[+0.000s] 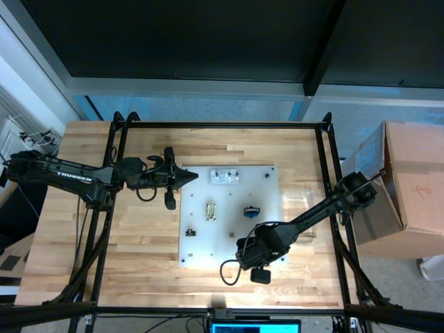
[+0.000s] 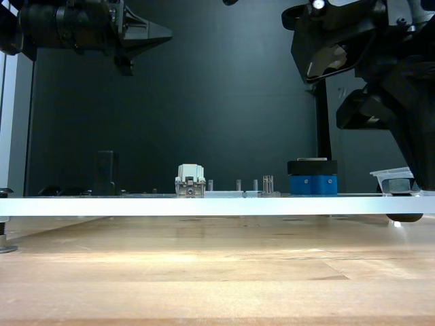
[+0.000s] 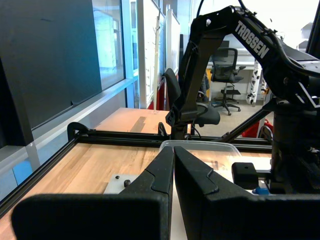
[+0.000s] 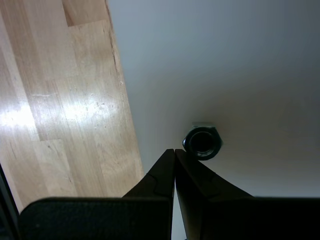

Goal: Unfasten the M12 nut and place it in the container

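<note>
The M12 nut (image 4: 202,142) sits on the white board (image 1: 208,239), close to the board's edge where the wooden table (image 1: 125,236) begins. In the right wrist view it is seen from straight above: a hexagon with black filling its bore, so it looks to be on its stud, though how far down it is threaded cannot be told. The right gripper (image 4: 174,151) hangs over it with its fingers pressed together on nothing, their tips just beside the nut and not around it. In the high view this gripper is at the lower right of the board and hides the nut.

The clear container (image 1: 300,196) lies on the table just off the board's right edge, right of centre in the high view. The nut is apart from it, and nothing can be made out inside. In the low view its rim shows at the far right, partly behind the right arm.

The left gripper (image 1: 196,177) is at the board's upper left edge, raised above it, with its fingers closed together and empty.

"TROSSEN" reads in white on the left arm (image 1: 73,178) and on the right arm (image 3: 252,40). A cardboard box (image 1: 409,187) at the right edge of the high view bears a red scrawl that cannot be read.
</note>
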Motion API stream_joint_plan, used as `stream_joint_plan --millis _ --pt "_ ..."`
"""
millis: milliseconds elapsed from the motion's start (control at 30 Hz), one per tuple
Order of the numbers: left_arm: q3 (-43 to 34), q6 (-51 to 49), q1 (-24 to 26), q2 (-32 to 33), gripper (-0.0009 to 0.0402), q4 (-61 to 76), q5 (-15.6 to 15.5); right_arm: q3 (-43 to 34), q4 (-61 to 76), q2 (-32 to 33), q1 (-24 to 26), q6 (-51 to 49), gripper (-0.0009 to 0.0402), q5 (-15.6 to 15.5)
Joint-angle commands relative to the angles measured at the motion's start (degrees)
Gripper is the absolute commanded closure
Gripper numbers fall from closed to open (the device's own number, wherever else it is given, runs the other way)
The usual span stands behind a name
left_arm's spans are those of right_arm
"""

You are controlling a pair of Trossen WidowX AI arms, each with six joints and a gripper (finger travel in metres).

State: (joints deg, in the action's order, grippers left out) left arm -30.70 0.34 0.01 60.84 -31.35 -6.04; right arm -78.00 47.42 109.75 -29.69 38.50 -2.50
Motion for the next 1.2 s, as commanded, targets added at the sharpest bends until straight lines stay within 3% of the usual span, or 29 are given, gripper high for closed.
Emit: stream_joint_plan --millis 33,133,533,567,667,733,833,900,1100,1200 --pt "0.0 0.0 0.0 0.0 0.0393 0.0 0.0 0.0 0.3 0.0 0.1 0.1 0.0393 0.3" --pt "0.0 0.0 0.0 0.0 0.0393 0.0 0.0 0.0 0.8 0.0 0.1 0.2 0.0393 1.5" --pt "0.0 0.0 0.0 0.0 0.0393 0.0 0.0 0.0 1.0 -0.2 0.1 -0.1 0.0393 1.5" --pt "0.0 0.0 0.0 0.0 0.0393 0.0 0.0 0.0 1.4 -0.2 0.1 -0.5 0.0393 2.3" --pt "0.0 0.0 0.0 0.0 0.0393 0.0 0.0 -0.2 6.5 -1.2 0.1 2.2 0.0393 14.0" --pt "0.0 0.0 0.0 0.0 0.0393 0.0 0.0 -0.2 8.1 -2.4 0.1 2.2 0.0394 16.1" --pt "0.0 0.0 0.0 0.0 0.0393 0.0 0.0 -0.2 8.3 -3.6 0.1 3.3 0.0393 15.7" --pt "0.0 0.0 0.0 0.0 0.0393 0.2 0.0 -0.2 8.3 -4.0 0.1 3.2 0.0393 13.6" --pt "0.0 0.0 0.0 0.0 0.0393 0.0 0.0 -0.6 6.6 -4.7 0.0 3.2 0.0393 1.8" --pt "0.0 0.0 0.0 0.0 0.0393 0.0 0.0 -1.8 6.2 -4.8 0.0 3.1 0.0393 -2.0"
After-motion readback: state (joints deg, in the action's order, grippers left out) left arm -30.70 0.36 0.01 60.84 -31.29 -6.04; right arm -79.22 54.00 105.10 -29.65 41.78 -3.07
